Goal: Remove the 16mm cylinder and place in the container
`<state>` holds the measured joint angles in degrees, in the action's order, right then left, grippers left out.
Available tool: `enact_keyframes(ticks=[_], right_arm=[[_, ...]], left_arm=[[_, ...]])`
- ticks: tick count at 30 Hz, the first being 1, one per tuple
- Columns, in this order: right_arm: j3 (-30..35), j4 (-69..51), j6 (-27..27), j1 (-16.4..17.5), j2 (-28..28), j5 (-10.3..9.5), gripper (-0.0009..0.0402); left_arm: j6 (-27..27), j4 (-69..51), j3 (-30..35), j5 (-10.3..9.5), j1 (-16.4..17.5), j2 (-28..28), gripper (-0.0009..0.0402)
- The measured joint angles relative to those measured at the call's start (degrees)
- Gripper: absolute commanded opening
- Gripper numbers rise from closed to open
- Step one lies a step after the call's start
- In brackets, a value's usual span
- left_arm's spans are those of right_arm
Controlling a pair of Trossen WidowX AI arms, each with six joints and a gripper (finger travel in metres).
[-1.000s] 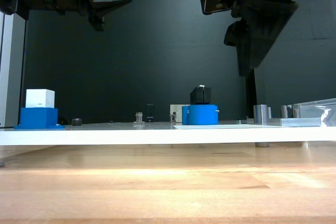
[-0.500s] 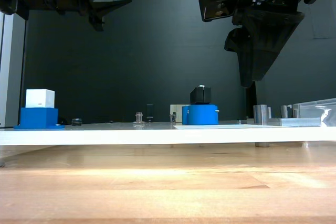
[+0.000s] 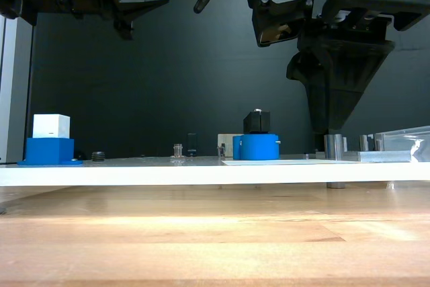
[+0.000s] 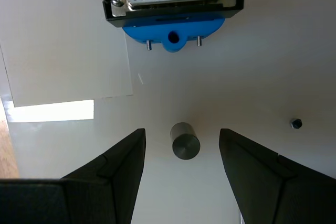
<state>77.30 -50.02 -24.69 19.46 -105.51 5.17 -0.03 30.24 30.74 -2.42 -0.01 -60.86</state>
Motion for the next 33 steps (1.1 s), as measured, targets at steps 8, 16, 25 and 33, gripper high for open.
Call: enact_keyframes(ticks=[8, 16, 25, 33], right_arm=[[-2.51, 1.42, 0.17, 0.04, -0.02, -0.02, 0.0178], [-3.8, 3.87, 0.17, 0.09, -0.02, -0.22, 0.0158], [-4.52, 4.7, 0.9, 0.09, -0.02, -0.22, 0.0106], [-4.57, 4.63, 1.27, 0.07, -0.02, -0.2, 0.0051]], left_arm=[[0.0, 0.0, 0.02, 0.0, 0.0, 0.0, 0.0], [-0.02, 0.0, 0.02, 0.0, 0.0, 0.0, 0.0], [0.0, 0.0, 0.0, 0.02, 0.0, 0.0, 0.0], [0.0, 0.02, 0.02, 0.0, 0.0, 0.0, 0.0]])
